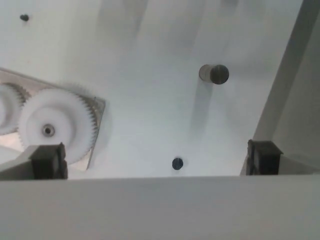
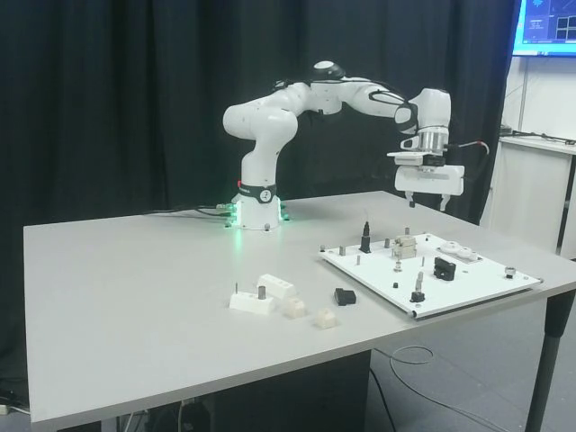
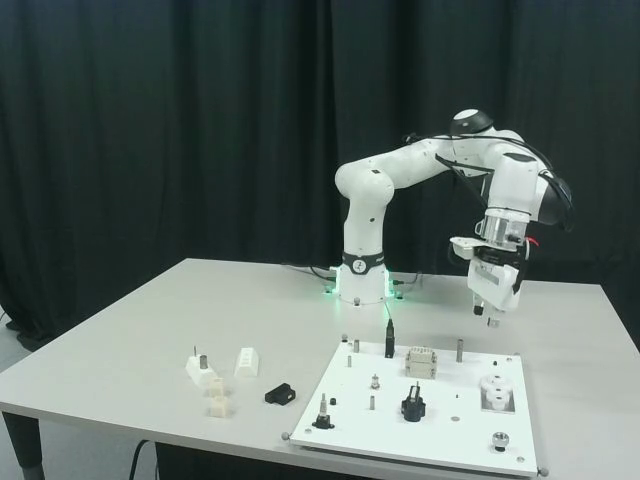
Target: Insert round peg 3.
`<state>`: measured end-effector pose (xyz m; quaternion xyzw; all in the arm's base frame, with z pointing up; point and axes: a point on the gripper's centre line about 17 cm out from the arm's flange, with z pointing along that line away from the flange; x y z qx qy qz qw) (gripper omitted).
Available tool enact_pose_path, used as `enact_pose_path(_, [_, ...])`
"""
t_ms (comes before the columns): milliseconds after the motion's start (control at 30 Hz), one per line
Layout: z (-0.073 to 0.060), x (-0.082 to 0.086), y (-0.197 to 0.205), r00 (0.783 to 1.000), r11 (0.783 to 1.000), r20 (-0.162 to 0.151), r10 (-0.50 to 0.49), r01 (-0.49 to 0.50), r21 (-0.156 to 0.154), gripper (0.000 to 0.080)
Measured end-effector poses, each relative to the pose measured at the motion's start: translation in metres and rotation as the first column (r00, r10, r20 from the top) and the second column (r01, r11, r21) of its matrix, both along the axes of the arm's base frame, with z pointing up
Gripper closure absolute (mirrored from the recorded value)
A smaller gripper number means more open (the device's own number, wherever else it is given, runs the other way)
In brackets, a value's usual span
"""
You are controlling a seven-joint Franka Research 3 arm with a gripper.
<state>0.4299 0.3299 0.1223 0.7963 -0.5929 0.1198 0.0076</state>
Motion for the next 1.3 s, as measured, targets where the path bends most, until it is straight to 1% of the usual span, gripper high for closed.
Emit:
enact_pose_path(267, [-0.006,-0.003,-0.003,1.000,1.000,-0.008,-0.007,0.007,-0.014,0.0003])
enact_pose_path(533, [-0.011,-0.005,-0.005,1.000,1.000,-0.013,-0.021,0.020,-0.018,0.0003])
enact_pose_path(967, [-0.019,0.000,-0.014,0.999,0.999,0.002,-0.041,0.041,-0.027,0.0003])
enact_pose_path(1300, [-0.027,0.003,-0.023,0.999,0.998,0.000,-0.054,0.054,-0.029,0.0003])
